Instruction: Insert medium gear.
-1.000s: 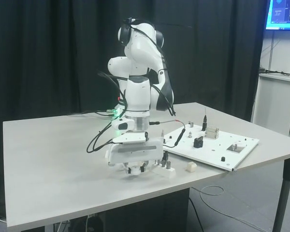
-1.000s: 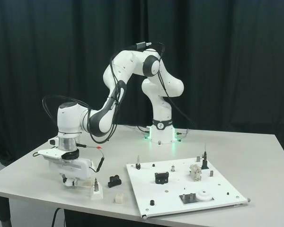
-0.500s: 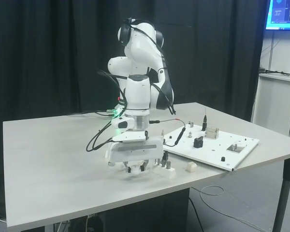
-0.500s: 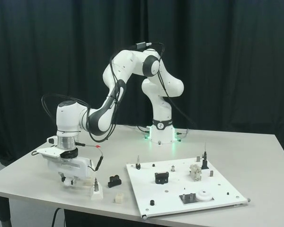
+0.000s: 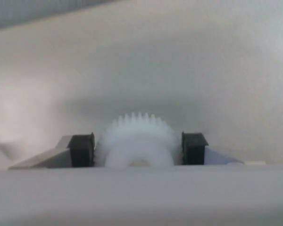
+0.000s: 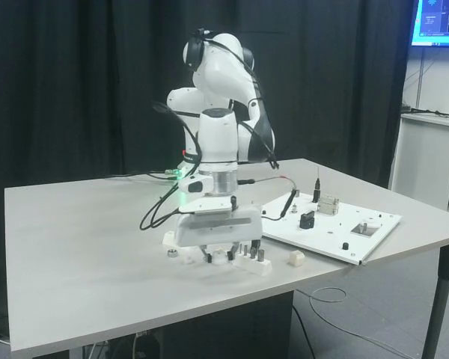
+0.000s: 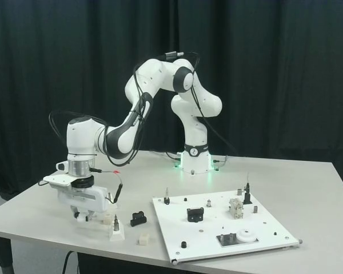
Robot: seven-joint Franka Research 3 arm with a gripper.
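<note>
In the wrist view, the medium gear [image 5: 138, 141] is a white toothed wheel with a ring of small, even teeth showing along its upper rim and a hollow at its centre, its lower part cut off by the pale blurred body of the gripper [image 5: 138, 149]. The two black fingers [image 5: 81, 149] press against the gear's opposite sides, so the gripper is closed on the gear, which sits squarely between the fingertips, with the grey bench [image 5: 146, 56] spread out behind it. In the first room view, the white arm [image 6: 217, 142] reaches down from its base, and the gripper [image 6: 218, 255] hangs just above the bench [image 6: 75, 239] near the front edge; the gear itself is too small and too hidden under the gripper body to make out here. Just beside the gripper a small white holder [image 6: 253, 262] carries a few upright dark pegs, a small white block [image 6: 295, 258] lies a little further on, and the white board [image 6: 329, 224] with its small fittings lies beyond that. In the second room view, the gripper [image 7: 84, 216] is poised low over the bench [image 7: 308, 188] at the arm's outstretched end, well apart from the white board [image 7: 217, 228]; a white gear [image 7: 246, 235] already sits on that board near its front edge, and a small black part [image 7: 138, 217] rests on the bench between gripper and board.
</note>
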